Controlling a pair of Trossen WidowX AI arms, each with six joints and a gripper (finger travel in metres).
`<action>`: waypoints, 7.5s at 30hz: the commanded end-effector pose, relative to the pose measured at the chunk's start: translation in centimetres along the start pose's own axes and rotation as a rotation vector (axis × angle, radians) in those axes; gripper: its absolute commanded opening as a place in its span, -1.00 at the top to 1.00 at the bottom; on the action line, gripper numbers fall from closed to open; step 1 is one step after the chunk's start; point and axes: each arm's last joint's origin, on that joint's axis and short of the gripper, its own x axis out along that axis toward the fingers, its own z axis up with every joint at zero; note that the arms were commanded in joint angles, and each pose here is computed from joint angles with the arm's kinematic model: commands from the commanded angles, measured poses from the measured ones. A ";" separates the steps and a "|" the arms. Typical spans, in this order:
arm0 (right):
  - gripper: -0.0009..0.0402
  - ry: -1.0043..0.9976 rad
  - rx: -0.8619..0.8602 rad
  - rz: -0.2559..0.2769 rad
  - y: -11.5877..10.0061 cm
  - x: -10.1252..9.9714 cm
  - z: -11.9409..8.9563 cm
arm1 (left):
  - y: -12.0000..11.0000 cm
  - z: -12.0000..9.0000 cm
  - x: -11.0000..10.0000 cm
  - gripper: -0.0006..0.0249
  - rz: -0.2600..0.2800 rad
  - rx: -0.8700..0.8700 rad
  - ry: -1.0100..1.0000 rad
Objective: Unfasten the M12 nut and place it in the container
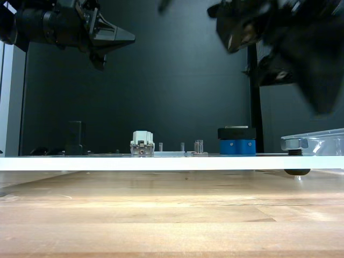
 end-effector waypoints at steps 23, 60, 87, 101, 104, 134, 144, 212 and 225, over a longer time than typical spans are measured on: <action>0.96 -0.011 -0.040 -0.007 0.3 3.2 1.1 | 0.0 0.0 0.0 0.95 0.000 0.000 0.002; 0.96 -0.072 0.163 -0.125 -0.4 -0.1 -0.1 | 0.0 0.0 0.0 0.95 0.000 0.000 0.003; -0.16 -0.089 0.905 -0.060 -0.1 0.5 1.7 | 0.0 -0.1 0.0 0.95 0.000 0.000 0.005; -0.05 -0.069 0.933 -0.055 0.0 3.2 2.5 | 0.0 -0.1 0.0 0.95 0.000 0.000 0.005; 0.04 -0.069 0.934 -0.057 0.0 3.3 2.5 | 0.0 -0.1 0.0 0.95 0.001 0.000 0.006; 0.76 -0.065 0.919 -0.066 -0.1 3.2 2.4 | 0.0 -0.1 0.0 0.95 0.000 0.000 0.005; 0.77 -0.069 0.919 -0.067 -0.1 3.2 2.4 | 0.0 -0.1 0.0 0.95 0.000 0.000 0.005; 0.37 -0.101 0.876 -0.065 -0.3 3.2 2.1 | 0.0 -0.1 0.0 0.95 0.000 0.000 0.005; -0.19 -0.109 0.875 -0.053 -0.1 1.3 2.0 | 0.0 -0.1 0.0 0.95 0.000 0.000 0.005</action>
